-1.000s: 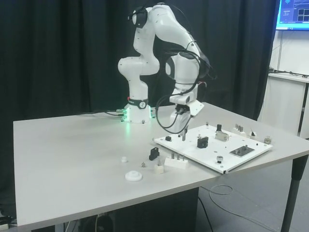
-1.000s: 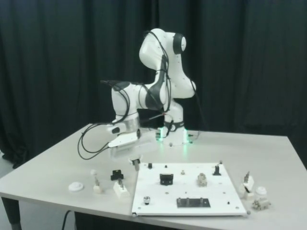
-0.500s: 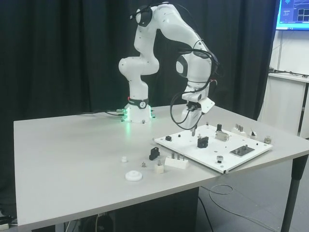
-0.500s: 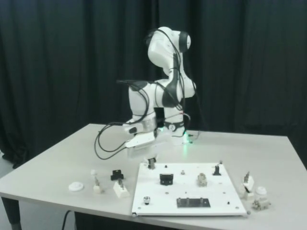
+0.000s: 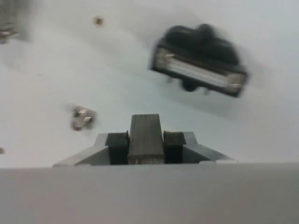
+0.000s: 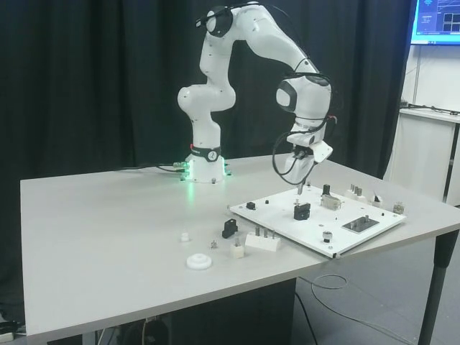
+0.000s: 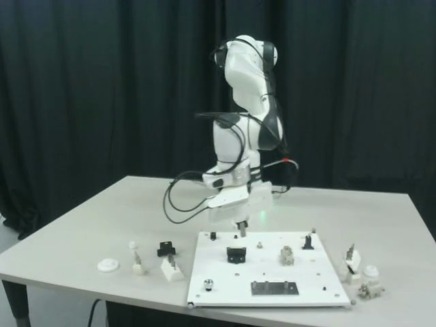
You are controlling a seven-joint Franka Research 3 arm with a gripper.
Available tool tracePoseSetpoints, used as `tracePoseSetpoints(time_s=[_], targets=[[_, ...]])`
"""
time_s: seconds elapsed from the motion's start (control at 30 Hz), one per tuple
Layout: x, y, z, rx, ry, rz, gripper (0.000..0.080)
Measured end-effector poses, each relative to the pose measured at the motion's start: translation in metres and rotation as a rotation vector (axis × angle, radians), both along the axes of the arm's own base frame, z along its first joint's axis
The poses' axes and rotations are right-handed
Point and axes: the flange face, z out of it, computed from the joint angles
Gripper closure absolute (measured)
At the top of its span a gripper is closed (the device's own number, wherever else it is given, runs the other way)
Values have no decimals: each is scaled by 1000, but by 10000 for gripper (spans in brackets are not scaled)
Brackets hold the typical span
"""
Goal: Insert square peg 4.
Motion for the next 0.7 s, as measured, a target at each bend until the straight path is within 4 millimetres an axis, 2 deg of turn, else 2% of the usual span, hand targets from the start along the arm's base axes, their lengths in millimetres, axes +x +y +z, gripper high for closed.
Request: tracePoseSetpoints(time_s=[0.7], targets=[[-47,86,-7,-52,46,-73,648]])
